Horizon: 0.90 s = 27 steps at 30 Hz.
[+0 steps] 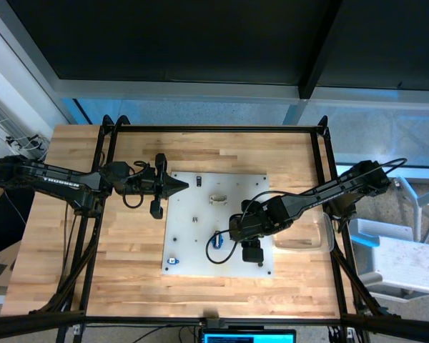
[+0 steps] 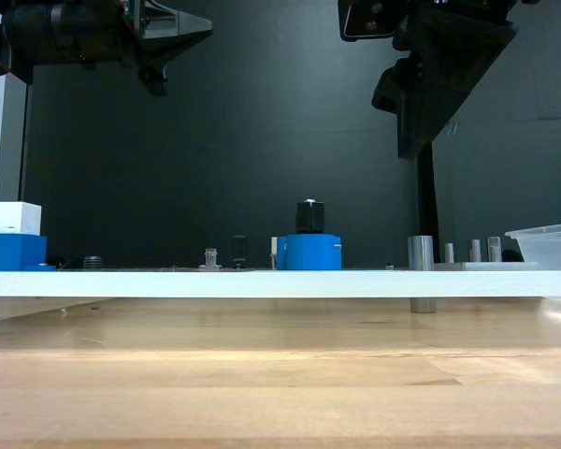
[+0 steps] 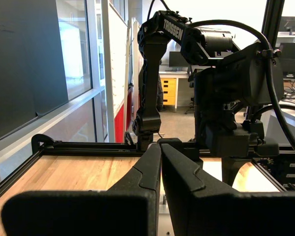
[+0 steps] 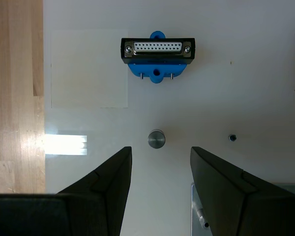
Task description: Pick the 16mm cylinder and place it in the taskboard
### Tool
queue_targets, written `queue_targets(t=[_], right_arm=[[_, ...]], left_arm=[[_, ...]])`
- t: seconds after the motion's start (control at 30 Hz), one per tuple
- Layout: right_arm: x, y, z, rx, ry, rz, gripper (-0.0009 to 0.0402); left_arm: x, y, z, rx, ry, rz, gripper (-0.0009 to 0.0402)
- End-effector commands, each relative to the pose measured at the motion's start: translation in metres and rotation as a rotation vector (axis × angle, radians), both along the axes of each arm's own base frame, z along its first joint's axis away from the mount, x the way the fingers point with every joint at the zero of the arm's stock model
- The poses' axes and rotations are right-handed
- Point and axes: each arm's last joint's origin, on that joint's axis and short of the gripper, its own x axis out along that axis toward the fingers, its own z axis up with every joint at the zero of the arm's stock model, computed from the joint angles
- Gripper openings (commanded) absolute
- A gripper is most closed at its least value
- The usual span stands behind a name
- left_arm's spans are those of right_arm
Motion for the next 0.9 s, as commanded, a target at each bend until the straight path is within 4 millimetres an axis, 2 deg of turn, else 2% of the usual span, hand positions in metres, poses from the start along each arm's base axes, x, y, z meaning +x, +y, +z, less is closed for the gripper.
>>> queue_targets(t=[0.03, 0.9], right_arm=[[0.0004, 0.0001, 0.0002, 0.002, -0.004, 0.000, 0.0165], [0.0014, 0.0005, 0.0006, 0.006, -0.015, 0.000, 0.0165]], left_arm=[[0.0001, 0.0000, 0.0001, 0.000, 0.000, 0.000, 0.0000], [0.0001, 0.0000, 0.0000, 0.000, 0.000, 0.000, 0.0000]])
